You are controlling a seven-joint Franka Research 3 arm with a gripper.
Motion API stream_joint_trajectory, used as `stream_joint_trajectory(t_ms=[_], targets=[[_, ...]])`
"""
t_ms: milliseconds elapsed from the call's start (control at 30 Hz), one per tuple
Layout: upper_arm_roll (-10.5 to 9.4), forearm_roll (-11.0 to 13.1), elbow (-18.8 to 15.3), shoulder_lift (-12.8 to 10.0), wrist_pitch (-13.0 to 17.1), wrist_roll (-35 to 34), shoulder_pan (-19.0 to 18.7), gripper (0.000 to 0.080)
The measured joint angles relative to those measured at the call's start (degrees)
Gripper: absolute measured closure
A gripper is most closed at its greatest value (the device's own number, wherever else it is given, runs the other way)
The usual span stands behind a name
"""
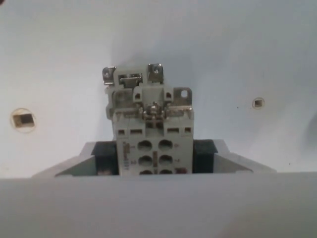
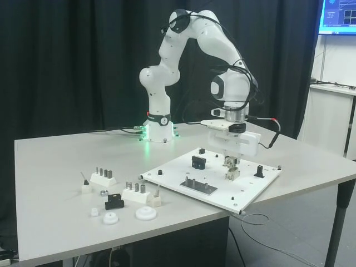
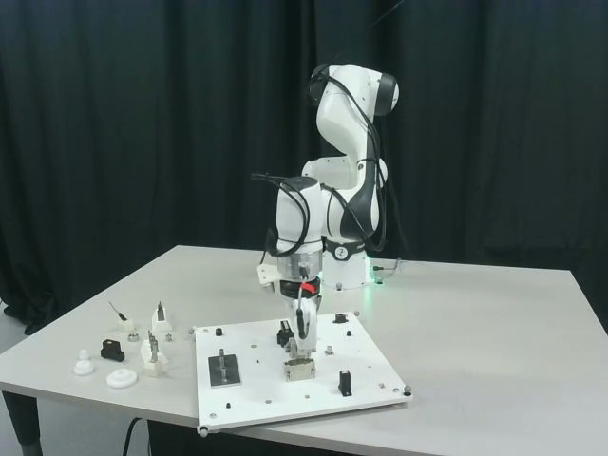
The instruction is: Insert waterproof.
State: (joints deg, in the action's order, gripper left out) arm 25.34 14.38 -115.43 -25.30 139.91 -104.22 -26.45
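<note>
In the wrist view the grey waterproof connector (image 1: pixel 154 148), its face showing round holes, sits between my gripper's (image 1: pixel 154 161) black pads (image 1: pixel 105 157), which are shut on its two sides. Just beyond it the mating socket (image 1: pixel 143 84), with metal clips, stands on the white board (image 1: pixel 237 59). From the first room view, the gripper (image 2: pixel 229 161) hangs upright right above the socket (image 2: pixel 231 175) near the board's right side. The second room view shows the gripper (image 3: pixel 299 344) over the socket (image 3: pixel 299 370). Whether connector and socket touch I cannot tell.
The white board (image 2: pixel 167 177) also carries a black block (image 2: pixel 198 162), a grey plate with pegs (image 2: pixel 197 184) and a black post (image 2: pixel 260 171). Left of the board lie several small white and black parts (image 2: pixel 114 201). A cable (image 2: pixel 267 136) trails from the wrist.
</note>
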Motion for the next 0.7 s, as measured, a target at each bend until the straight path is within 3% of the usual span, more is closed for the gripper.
stream_joint_trajectory(t_ms=[700], targets=[[-0.29, 2.36, 0.46, -0.85, 0.84, 2.89, 0.81, 0.0492]])
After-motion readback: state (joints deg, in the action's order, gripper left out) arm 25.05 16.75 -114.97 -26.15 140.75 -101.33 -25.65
